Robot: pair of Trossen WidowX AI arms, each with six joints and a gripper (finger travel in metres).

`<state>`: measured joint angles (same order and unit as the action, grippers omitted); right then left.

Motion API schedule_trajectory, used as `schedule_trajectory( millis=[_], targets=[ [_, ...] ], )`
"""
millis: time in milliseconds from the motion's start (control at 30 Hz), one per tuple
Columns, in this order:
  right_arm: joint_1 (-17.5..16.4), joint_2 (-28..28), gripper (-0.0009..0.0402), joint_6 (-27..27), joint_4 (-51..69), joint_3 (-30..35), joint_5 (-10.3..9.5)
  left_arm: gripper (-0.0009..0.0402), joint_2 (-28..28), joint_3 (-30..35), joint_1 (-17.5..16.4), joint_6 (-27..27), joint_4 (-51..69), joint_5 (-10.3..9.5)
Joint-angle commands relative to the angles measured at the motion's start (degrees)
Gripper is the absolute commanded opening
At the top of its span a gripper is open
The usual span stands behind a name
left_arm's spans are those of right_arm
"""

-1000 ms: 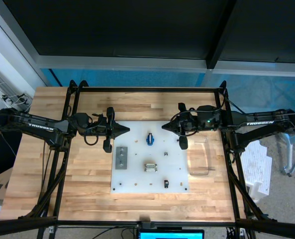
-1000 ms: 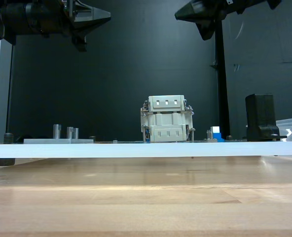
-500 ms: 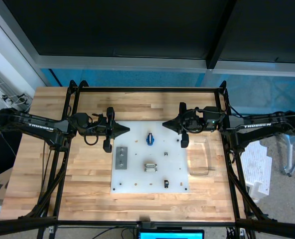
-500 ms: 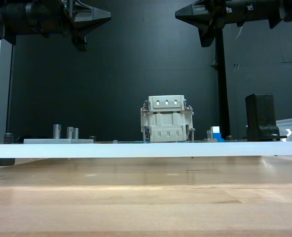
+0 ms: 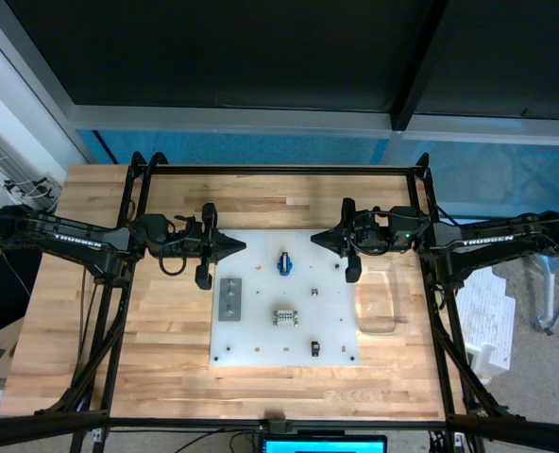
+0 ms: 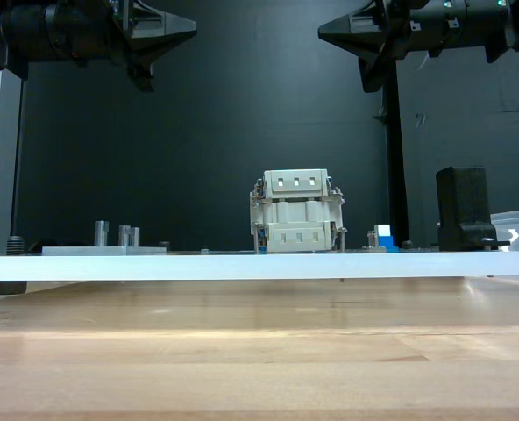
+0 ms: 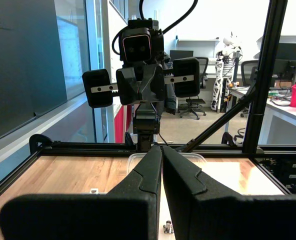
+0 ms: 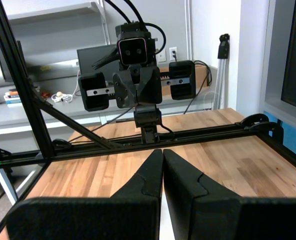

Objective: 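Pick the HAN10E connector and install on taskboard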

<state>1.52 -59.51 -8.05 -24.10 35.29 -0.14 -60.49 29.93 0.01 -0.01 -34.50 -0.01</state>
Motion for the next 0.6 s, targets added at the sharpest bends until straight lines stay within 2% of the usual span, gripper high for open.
schedule_trajectory(
  millis=[33, 600],
  targets=[
    [-0.02, -0.04, 0.0, 0.09, -0.46, -0.17, 0.04, 0.0001, 0.0, 0.02, 0.0, 0.0, -0.02, 0.0],
    [-0.02, -0.04, 0.0, 1.01, -0.66, -0.26, 0.04, 0.0001, 0.0, 0.02, 0.0, 0.0, -0.02, 0.0]
  ],
)
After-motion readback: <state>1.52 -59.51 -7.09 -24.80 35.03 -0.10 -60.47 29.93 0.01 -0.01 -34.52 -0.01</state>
